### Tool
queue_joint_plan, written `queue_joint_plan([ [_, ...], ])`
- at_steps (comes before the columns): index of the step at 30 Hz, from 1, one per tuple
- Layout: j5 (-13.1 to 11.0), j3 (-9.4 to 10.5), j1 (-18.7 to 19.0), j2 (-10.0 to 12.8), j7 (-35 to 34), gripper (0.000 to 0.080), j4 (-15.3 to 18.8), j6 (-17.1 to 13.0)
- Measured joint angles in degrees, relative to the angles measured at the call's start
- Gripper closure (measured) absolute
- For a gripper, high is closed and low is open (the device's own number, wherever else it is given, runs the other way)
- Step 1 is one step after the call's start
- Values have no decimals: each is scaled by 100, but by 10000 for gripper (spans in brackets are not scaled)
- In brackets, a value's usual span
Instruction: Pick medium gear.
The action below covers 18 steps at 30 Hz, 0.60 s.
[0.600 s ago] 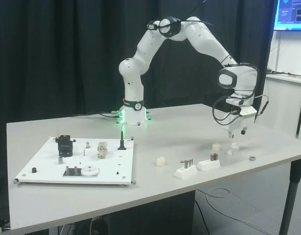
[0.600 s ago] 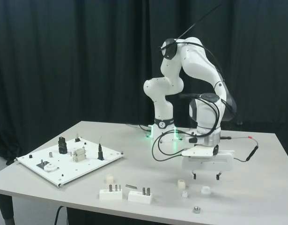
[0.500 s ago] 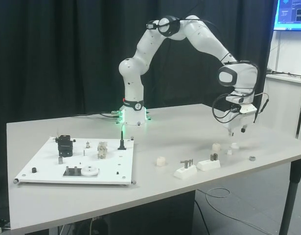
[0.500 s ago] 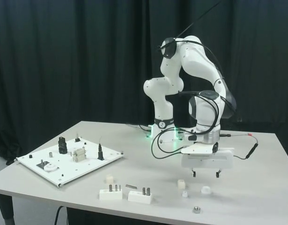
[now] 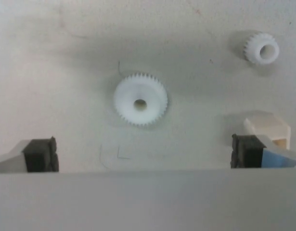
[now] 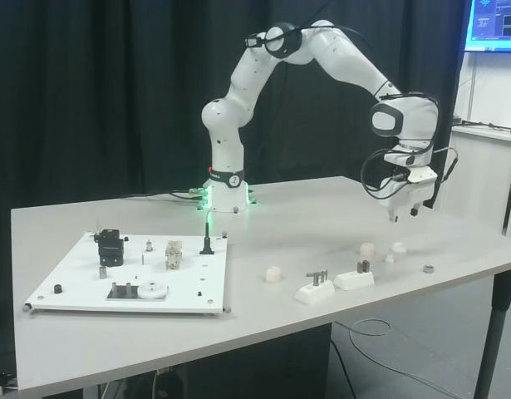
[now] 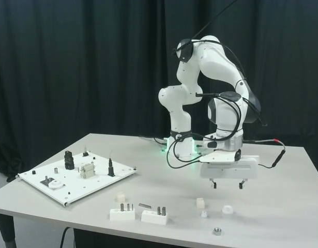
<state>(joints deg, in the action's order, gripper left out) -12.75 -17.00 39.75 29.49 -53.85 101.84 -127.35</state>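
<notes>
The gripper (image 7: 227, 184) hung above the grey counter (image 7: 283, 206) near its far right corner, its fingers (image 5: 40, 155) spread wide and holding nothing. The medium gear (image 5: 140, 99), a white toothed wheel with a small centre hole, lay flat on the counter below the gripper; in the wrist view it sat between the lines of the two black finger pads but clear of both, touching neither. In the second room view the same gear (image 7: 227, 209) rested on the counter well under the raised fingers, apart from them.

A small gear (image 5: 261, 48), white with a wider bore, lay near the medium gear but apart from it. A white block (image 5: 266, 129) stood just beside one finger pad in the wrist view; in the second room view this block (image 7: 200, 203) sat on the counter beside the medium gear, with the small gear (image 7: 203, 214) in front of it. A grey nut (image 7: 217, 231) lay near the counter's front edge.

Further along, two white peg holders (image 7: 141, 214) stood side by side, and a white assembly board (image 7: 76, 178) carrying a large gear (image 7: 56, 184) and black fixtures occupied the counter's other end
</notes>
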Motion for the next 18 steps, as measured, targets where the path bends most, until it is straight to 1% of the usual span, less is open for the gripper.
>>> queue_joint_plan([
  [11,48,0,0,-27,-7,3,-4,23],
  [18,93,0,3,-22,-179,3,1,23],
])
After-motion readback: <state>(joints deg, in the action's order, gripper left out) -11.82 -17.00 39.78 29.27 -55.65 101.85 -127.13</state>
